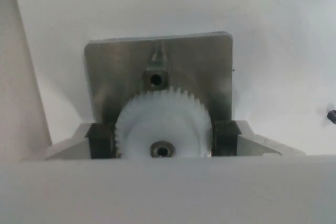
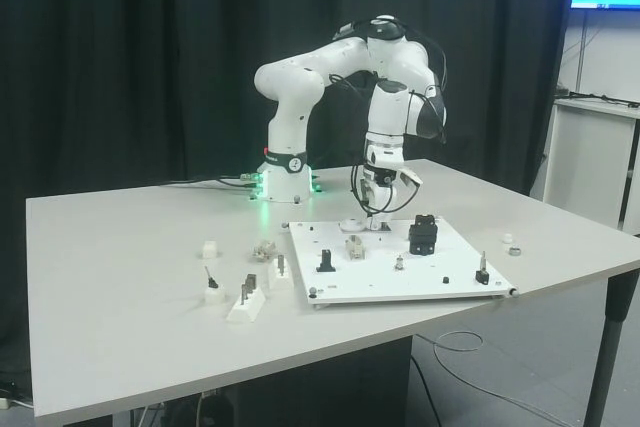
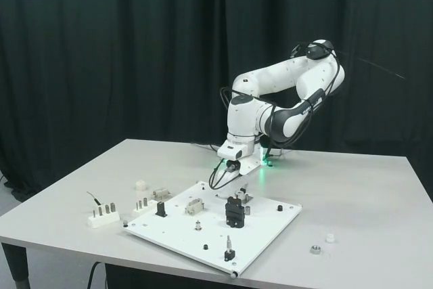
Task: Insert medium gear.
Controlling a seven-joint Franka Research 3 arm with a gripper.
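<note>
Here the end effector [image 1: 164, 142] grips the white medium gear [image 1: 163, 124] between its fingers, above the white board [image 2: 400, 267].

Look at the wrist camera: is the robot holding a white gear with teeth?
Yes, the white gear sits squeezed between the gripper's two black fingers.

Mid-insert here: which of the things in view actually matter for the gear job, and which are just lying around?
In the job:
white gear, held in the gripper
grey plate with its peg
white board

Lying about:
black block
small white cube
nut
</note>
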